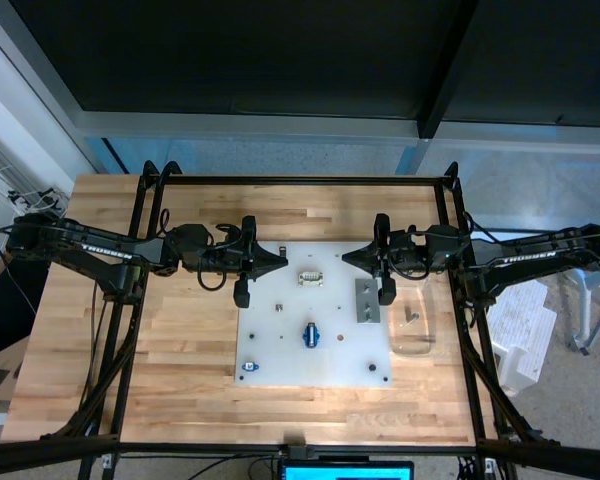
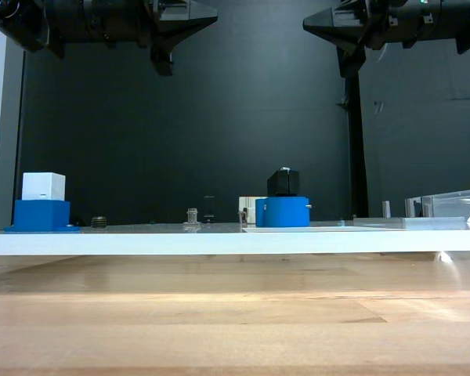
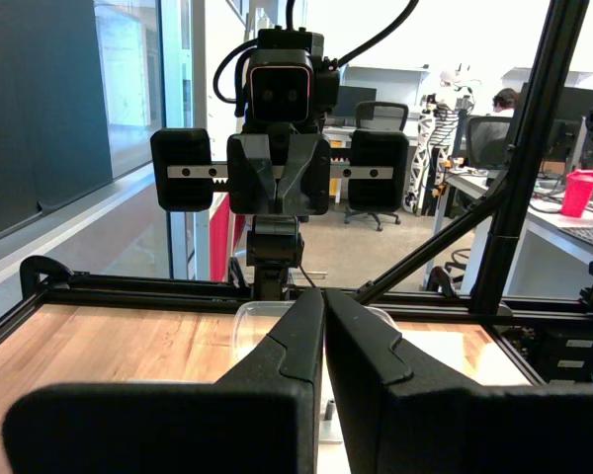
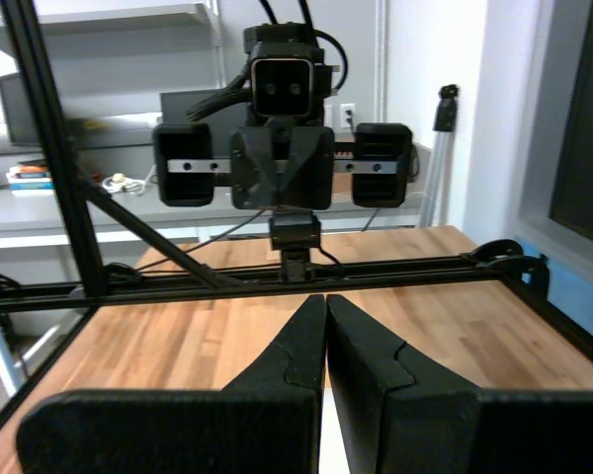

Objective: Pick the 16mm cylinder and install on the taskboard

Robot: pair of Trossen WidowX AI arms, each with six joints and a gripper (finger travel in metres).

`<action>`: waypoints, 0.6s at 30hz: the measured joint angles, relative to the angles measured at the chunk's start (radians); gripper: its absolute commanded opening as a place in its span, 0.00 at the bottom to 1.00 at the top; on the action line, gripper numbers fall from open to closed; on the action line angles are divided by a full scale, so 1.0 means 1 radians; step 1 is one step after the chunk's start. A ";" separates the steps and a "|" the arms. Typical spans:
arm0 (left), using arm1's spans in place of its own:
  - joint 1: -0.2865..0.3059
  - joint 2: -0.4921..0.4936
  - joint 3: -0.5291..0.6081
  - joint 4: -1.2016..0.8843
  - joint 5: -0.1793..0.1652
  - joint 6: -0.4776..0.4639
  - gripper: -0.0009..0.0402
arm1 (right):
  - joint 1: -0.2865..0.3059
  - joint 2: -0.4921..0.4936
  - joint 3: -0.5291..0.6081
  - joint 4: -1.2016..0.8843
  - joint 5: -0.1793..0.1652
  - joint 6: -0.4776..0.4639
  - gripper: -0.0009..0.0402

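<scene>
**Evidently, nothing is being gripped yet**

In the high view, the left gripper (image 1: 283, 262) is hovering over the far left part of the large white square flat taskboard (image 1: 280, 345). The right gripper (image 1: 345, 258) is hovering over its far right part, and the two tips are pointing at each other. To my judgement they are being held high and level so that the board's fittings are lying open to reach. The grey rectangular metal block (image 1: 367, 300) and the blue knob (image 1: 310, 335) are sitting on the board. The clear plastic tray (image 1: 428, 338) is lying just beside the board's right edge, below the right arm, probably so that this arm is having the shorter reach. It is holding one tiny short silvery-grey metal peg, which I am taking for the 16mm cylinder (image 1: 411, 317). I am making out nothing else in it.

In the low view, both grippers are hanging well above the board. The tray is showing at the right, but I cannot tell the peg from the small uprights near it.

In the left wrist view, the left gripper's black fingers (image 3: 296, 341) are pressing together on nothing.

In the right wrist view, the right gripper's fingers (image 4: 298, 346) are likewise pressing together, carrying nothing.
</scene>
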 measured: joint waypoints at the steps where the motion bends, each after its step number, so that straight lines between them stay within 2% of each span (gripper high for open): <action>1: 0.000 0.000 0.000 0.000 0.000 0.000 0.02 | 0.000 0.000 0.002 -0.003 -0.009 0.009 0.02; 4: 0.000 0.000 0.000 0.000 0.000 0.000 0.02 | 0.000 0.000 0.023 -0.064 -0.016 0.043 0.02; 18: 0.000 0.000 0.000 0.000 0.000 0.000 0.02 | 0.007 0.000 0.166 -0.540 -0.008 0.052 0.02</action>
